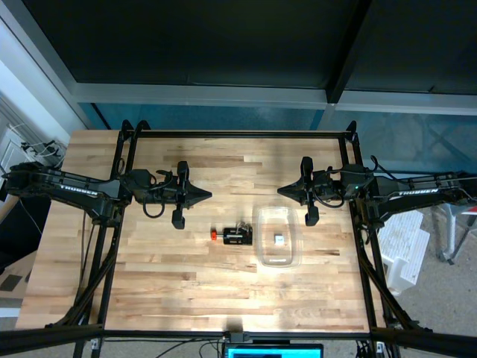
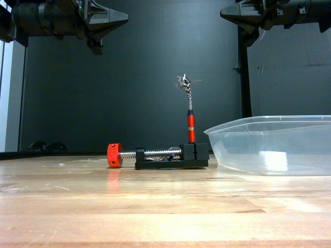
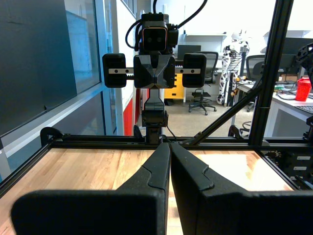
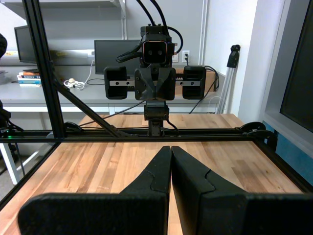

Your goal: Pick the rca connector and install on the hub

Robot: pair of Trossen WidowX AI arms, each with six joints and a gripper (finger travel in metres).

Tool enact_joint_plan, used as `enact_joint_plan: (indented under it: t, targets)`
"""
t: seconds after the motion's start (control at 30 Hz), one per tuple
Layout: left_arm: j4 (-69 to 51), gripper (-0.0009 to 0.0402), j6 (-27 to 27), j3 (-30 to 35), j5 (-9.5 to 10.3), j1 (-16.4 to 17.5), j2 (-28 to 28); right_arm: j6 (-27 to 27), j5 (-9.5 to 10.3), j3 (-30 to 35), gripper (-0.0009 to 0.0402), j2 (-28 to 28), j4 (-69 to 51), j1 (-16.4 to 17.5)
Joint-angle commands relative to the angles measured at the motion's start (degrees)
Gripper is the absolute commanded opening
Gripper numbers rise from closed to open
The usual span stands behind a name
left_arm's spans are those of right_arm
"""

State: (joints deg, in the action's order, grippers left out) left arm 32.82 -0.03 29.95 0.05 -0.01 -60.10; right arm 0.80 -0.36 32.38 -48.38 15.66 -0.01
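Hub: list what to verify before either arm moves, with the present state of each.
1. Left gripper raised above the table, shut, empty: ok.
2. Right gripper raised above the table, shut, empty: ok.
3. Fingers open for a pick: not ok, both shut.
4. Hub flat on the table beside the clear tray: ok.
5. Hub's tray-side end free: not ok; an upright red-barrelled piece with a braided wire stands there.
6. Small pale piece in the tray is the RCA connector: cannot tell.
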Motion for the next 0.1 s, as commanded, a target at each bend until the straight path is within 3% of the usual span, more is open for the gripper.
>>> enact_joint_plan:
  t: [0.03, 0.1]
  targets:
    - [0.0, 0.0000, 0.0, 0.0, 0.00, 0.0, 0.0, 0.0, -0.02, 0.0, 0.0000, 0.0, 0.0, 0.0]
    - [0.0, 0.0000, 0.0, 0.0, 0.00, 0.0, 0.0, 0.0, -0.02, 0.0, 0.0000, 0.0, 0.0, 0.0]
